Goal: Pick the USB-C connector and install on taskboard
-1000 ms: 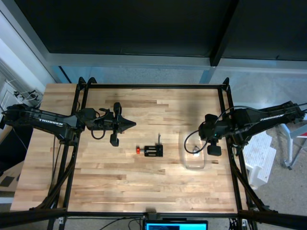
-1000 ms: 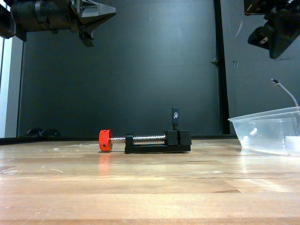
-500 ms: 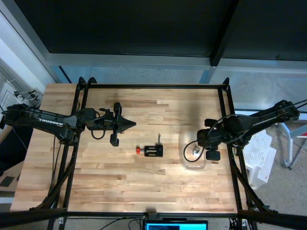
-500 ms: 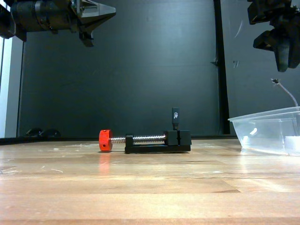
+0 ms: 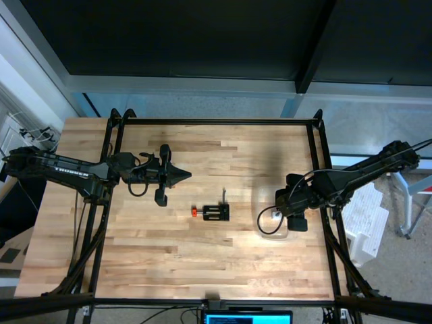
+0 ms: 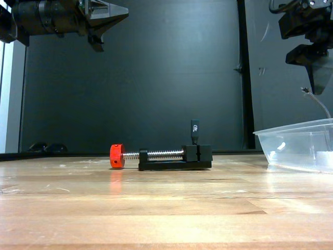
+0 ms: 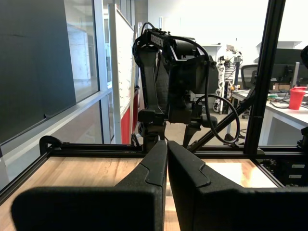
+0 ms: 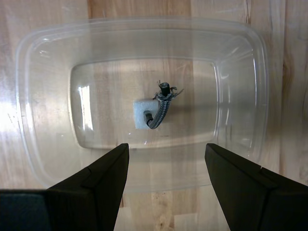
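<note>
Right hand (image 8: pixel 166 150) spread over USB-C connector (image 8: pixel 146 114); left hand (image 5: pixel 186 175) closed, aloft; taskboard (image 5: pixel 216 212) crosswise.

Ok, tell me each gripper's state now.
Left gripper: shut, empty, held high at the left.
Right gripper: open, empty, above the clear tray holding the USB-C connector.

White lettering reading "TROSSEN" is seen along the left arm (image 5: pixel 66 171), at the left of the high view. Similar white lettering is carried on the right arm (image 7: pixel 159 38) in the left wrist view, but it cannot be read with certainty. A small white mark is borne on the stem (image 6: pixel 194 129) of the taskboard (image 6: pixel 177 159); it cannot be made out.
</note>
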